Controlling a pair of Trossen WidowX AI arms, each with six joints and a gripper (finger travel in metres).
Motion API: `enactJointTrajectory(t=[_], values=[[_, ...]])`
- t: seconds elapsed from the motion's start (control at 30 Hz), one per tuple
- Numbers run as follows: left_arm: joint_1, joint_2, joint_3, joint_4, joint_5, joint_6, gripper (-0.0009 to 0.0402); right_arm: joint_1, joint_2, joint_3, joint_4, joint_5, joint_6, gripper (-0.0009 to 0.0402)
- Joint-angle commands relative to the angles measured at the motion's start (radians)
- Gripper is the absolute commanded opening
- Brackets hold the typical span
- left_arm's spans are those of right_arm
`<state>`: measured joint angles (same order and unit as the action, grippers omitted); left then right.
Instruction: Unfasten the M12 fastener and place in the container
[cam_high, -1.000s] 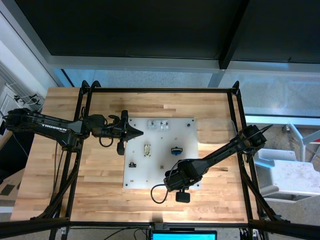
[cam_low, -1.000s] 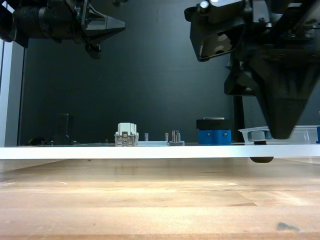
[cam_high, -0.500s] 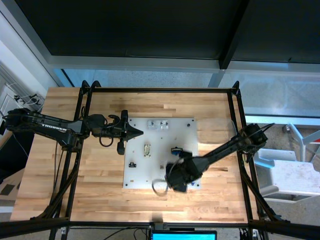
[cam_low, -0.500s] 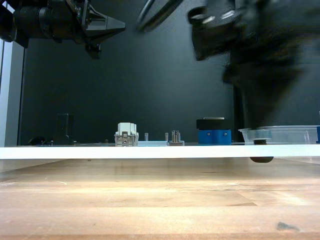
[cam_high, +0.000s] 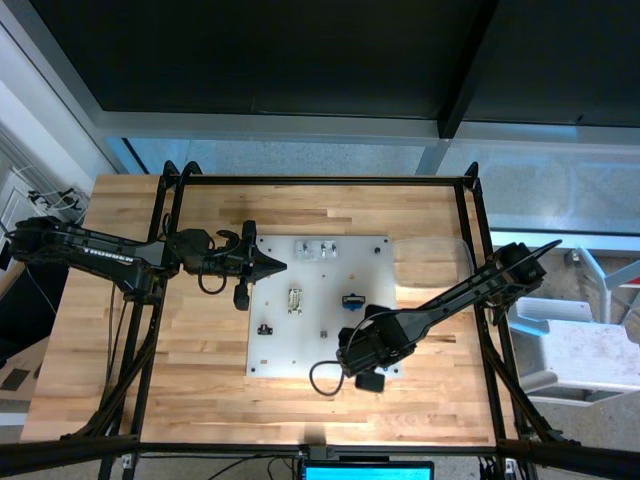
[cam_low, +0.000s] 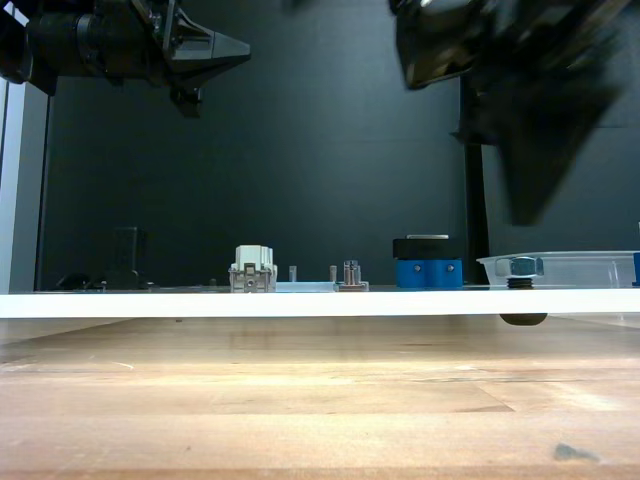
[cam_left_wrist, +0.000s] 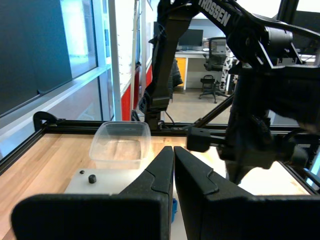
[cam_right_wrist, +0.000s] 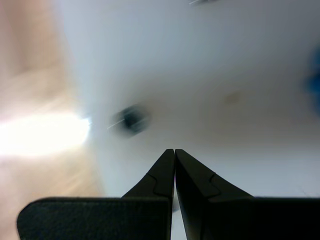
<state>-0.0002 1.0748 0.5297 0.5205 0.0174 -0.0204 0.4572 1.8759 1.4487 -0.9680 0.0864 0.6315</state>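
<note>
**Current state: nut (cam_low: 518, 267) on stud (cam_low: 518, 284)**

The nut is sitting on its stud, outside the container (cam_high: 432, 250). The right gripper (cam_right_wrist: 174, 150) is hovering above the nut, fingers pressed together and gripping nothing. The left gripper (cam_left_wrist: 173, 149), also pressed together, is hanging over the board's (cam_high: 300, 350) far left corner.

You are looking at a wooden table (cam_high: 200, 400) that is carrying a white board (cam_high: 285, 350) at its middle. The clear container (cam_high: 428, 262) is lying directly on the wood, just beside the board's far right edge. A black frame (cam_high: 320, 181) is standing around the table's edges.
</note>
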Motion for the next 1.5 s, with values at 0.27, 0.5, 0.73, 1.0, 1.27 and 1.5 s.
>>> enactJointTrajectory(t=[0.27, 0.5, 0.73, 1.0, 1.27, 1.5], values=[[0.0, 0.0, 0.0, 0.0, -0.002, 0.0, 0.0, 0.006, 0.026, 0.012, 0.076, -0.169, -0.074, 0.0], [0.0, 0.0, 0.0, 0.001, -0.002, 0.0, 0.0, 0.006, 0.068, 0.008, 0.111, -0.166, -0.108, 0.0], [0.0, 0.0, 0.0, 0.0, -0.002, 0.0, 0.0, 0.005, 0.079, 0.0, 0.118, -0.155, -0.124, 0.0], [0.0, 0.0, 0.0, 0.0, -0.002, 0.0, 0.0, 0.002, 0.078, -0.001, 0.115, -0.158, -0.115, 0.0], [0.0, 0.0, 0.0, 0.0, -0.002, 0.0, 0.0, 0.0, 0.077, -0.003, 0.074, -0.03, -0.105, 0.0], [0.0, 0.0, 0.0, 0.0, -0.002, 0.0, 0.0, 0.001, 0.061, -0.003, -0.002, 0.117, -0.025, 0.0]])
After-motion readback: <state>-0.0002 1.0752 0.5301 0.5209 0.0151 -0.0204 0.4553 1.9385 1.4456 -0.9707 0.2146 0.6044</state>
